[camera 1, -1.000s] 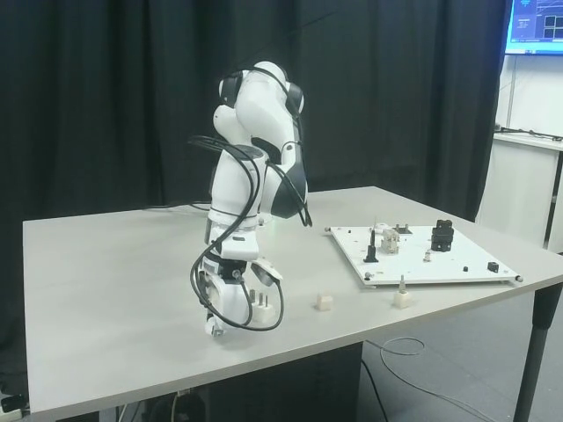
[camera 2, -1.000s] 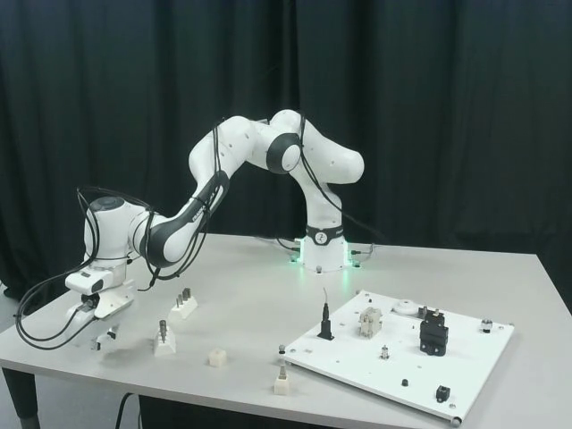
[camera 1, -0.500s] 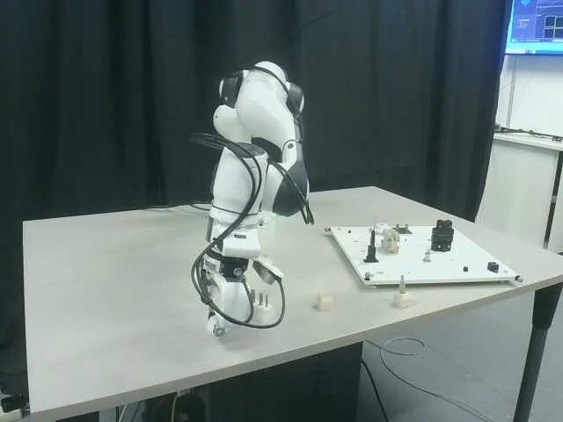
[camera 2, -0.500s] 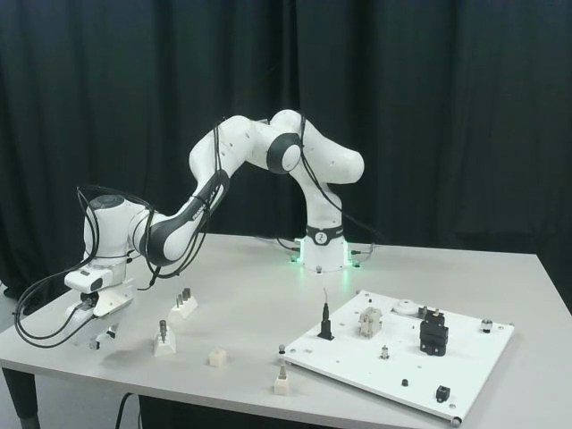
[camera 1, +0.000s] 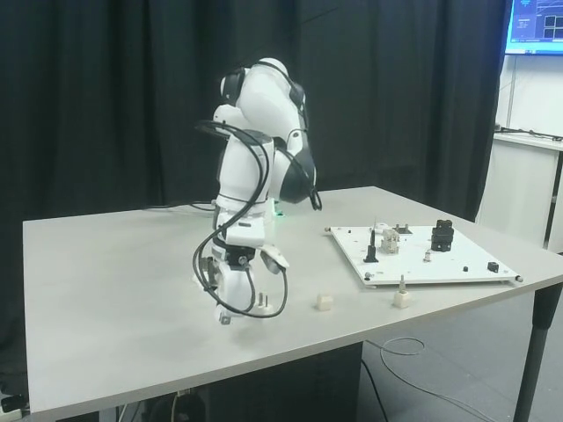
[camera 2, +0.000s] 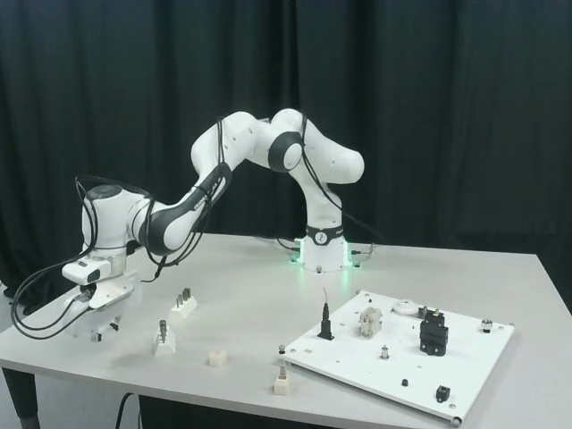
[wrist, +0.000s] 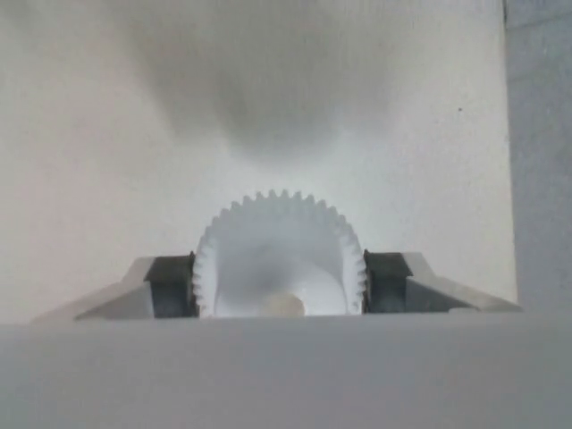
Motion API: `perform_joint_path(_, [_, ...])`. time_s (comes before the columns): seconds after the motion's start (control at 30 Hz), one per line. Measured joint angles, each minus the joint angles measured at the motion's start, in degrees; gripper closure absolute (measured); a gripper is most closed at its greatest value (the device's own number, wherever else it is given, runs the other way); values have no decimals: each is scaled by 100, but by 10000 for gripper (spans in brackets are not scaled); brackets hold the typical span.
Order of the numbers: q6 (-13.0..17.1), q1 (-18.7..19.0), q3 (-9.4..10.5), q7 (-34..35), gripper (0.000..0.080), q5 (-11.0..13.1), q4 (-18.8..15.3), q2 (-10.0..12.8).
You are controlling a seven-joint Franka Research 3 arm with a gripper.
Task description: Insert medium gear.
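Note:
The medium gear (wrist: 279, 259) is white and toothed, and in the wrist view it sits upright between the two black finger pads (wrist: 170, 286), which press on its sides. My gripper (wrist: 279, 288) is shut on it. In the room views the gripper (camera 1: 225, 316) (camera 2: 96, 332) hangs a little above the grey table near its front corner, far from the white assembly board (camera 1: 440, 265) (camera 2: 353, 365). The gear itself is too small to make out in the room views.
Small white stands rest on the table between the gripper and the board: two with pegs (camera 2: 162, 342) (camera 2: 184, 304), a block (camera 2: 217, 357) (camera 1: 325, 302) and a peg stand (camera 2: 281, 384) (camera 1: 401, 299). The board carries a black block (camera 2: 433, 335) and several pins. The table's front edge lies close to the gripper.
The gripper has risen off the table surface and the forearm has swung upward. The gear stays between the fingers.

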Motion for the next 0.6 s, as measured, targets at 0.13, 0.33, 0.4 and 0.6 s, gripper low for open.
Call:
perform_joint_path(0.13, [-235, 51, 0, 100, 403, 42, 45, -82])
perform_joint_path(0.33, [-597, 172, 0, 233, 403, 105, 71, -229])
perform_joint_path(0.4, [-716, 223, 0, 282, 403, 146, 71, -279])
perform_joint_path(0.6, [-1057, 408, -1, 429, 403, 290, 71, -409])
